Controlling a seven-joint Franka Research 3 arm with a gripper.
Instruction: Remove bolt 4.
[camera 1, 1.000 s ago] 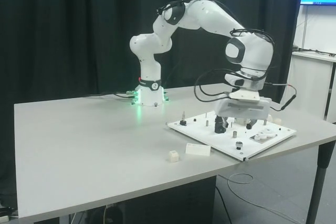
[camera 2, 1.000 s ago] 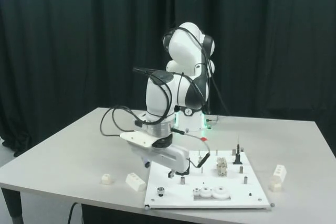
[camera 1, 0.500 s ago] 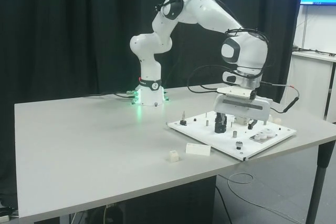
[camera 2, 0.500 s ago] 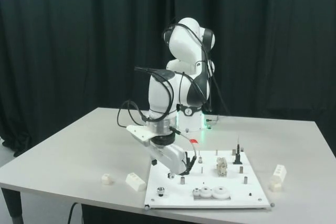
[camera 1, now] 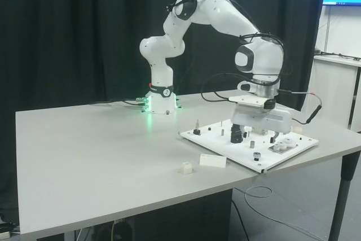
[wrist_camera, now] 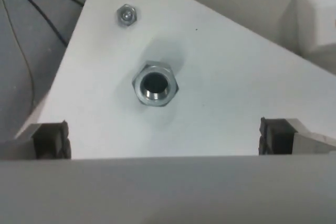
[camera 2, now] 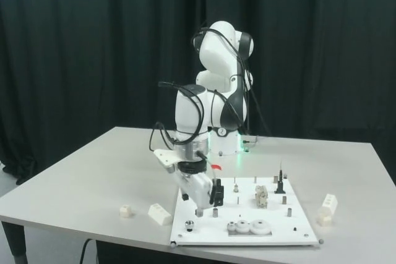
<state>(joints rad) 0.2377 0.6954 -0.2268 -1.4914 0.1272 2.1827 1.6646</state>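
Note:
A grey hex-headed bolt [wrist_camera: 155, 84] with a hollow top stands upright in the white board [wrist_camera: 231, 82], close to the board's corner. A smaller hex screw [wrist_camera: 126, 15] sits at that corner. My gripper [wrist_camera: 164, 139] hangs open above the board, its black fingertips [wrist_camera: 51, 141] spread wide to either side of the bolt and holding nothing. In the first room view the gripper [camera 1: 254, 137] hovers just above the board [camera 1: 217, 139], with the bolt [camera 1: 256, 156] near the front edge. The second room view shows the gripper [camera 2: 207, 205] over the bolt [camera 2: 189, 225].
Two white blocks [camera 1: 212, 161] [camera 1: 186, 167] lie on the grey table beside the board. Other pins, a black post [camera 2: 279, 185] and white gears [camera 2: 250, 227] stand on the board. Two more white blocks [camera 2: 327, 206] sit off its far side.
The hand has turned about its wrist and shifted along the board toward its front corner, ending over the hex bolt. The fingers stay open.

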